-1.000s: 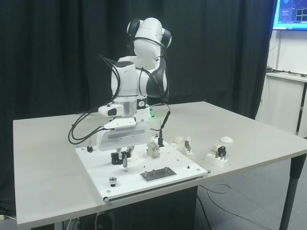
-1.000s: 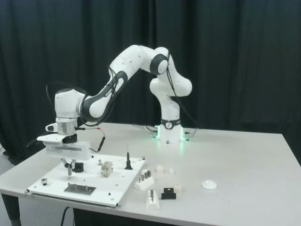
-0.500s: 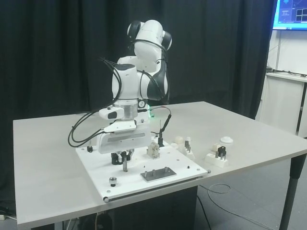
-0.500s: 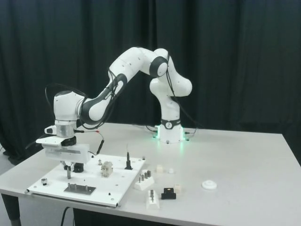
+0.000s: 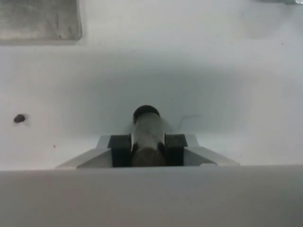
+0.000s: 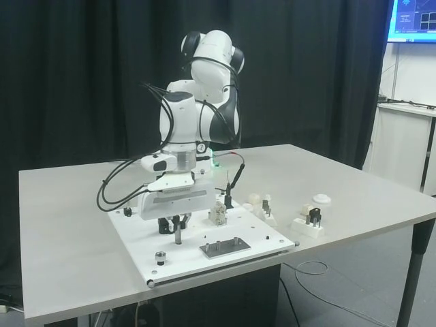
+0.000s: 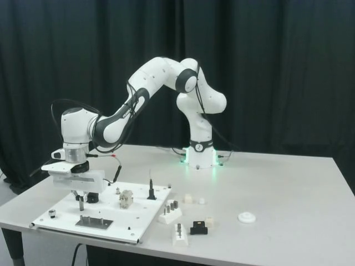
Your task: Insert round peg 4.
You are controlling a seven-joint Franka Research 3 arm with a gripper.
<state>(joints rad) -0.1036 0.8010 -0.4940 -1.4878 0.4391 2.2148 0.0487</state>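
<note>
My gripper (image 5: 147, 152) is shut on a grey round peg (image 5: 147, 137) that it holds upright. The peg's lower end meets a dark round spot (image 5: 146, 112) on the white board (image 5: 227, 85); I cannot tell whether it has entered. In the first room view the gripper (image 6: 176, 226) stands low over the board's (image 6: 262, 231) left middle, with the peg (image 6: 177, 236) reaching down to its surface. From the second room view the gripper (image 7: 81, 198) and peg (image 7: 81, 205) stand just behind the grey metal plate (image 7: 94, 223).
A black holder (image 6: 163, 225) sits right behind the gripper. A short dark cylinder (image 6: 161, 257) stands near the board's front left. A small fixture (image 6: 217, 210) and a black upright probe (image 6: 228, 196) stand further back. White blocks with pegs (image 6: 308, 219) lie on the table (image 6: 61, 245).
The hand has shifted a little toward the board's left side and come slightly lower, with the peg still in its grip. The upper arm has leaned with it.
</note>
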